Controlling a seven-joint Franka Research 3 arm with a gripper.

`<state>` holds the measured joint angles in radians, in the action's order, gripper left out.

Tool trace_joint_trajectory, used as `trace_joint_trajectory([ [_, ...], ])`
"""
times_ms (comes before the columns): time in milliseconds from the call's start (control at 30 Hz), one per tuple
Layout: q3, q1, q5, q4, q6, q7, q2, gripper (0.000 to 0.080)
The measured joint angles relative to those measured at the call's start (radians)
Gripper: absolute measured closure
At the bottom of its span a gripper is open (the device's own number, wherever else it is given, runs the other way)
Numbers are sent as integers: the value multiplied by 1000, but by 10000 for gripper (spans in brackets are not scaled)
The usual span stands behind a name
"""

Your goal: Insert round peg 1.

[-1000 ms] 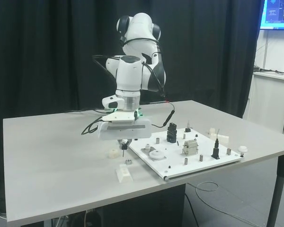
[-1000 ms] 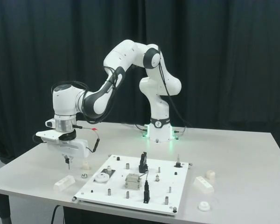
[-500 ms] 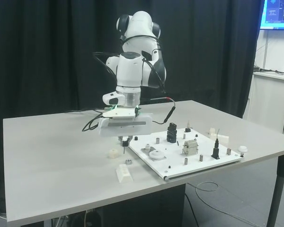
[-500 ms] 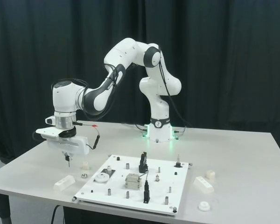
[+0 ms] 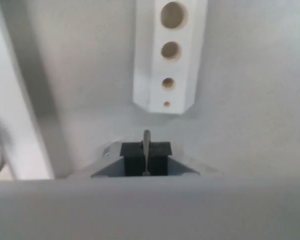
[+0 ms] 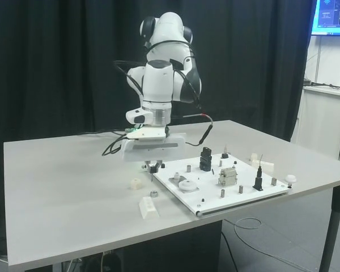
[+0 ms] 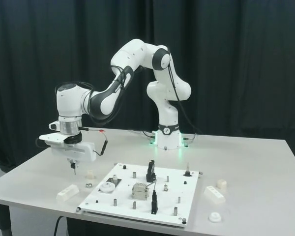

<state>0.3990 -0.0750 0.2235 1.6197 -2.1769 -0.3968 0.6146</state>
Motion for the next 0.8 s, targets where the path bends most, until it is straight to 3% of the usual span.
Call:
trace_joint_trajectory([
  [433, 1, 44, 1, 1, 105, 0, -40, 786],
  [800, 1, 117, 1, 7, 204, -29, -103, 786],
])
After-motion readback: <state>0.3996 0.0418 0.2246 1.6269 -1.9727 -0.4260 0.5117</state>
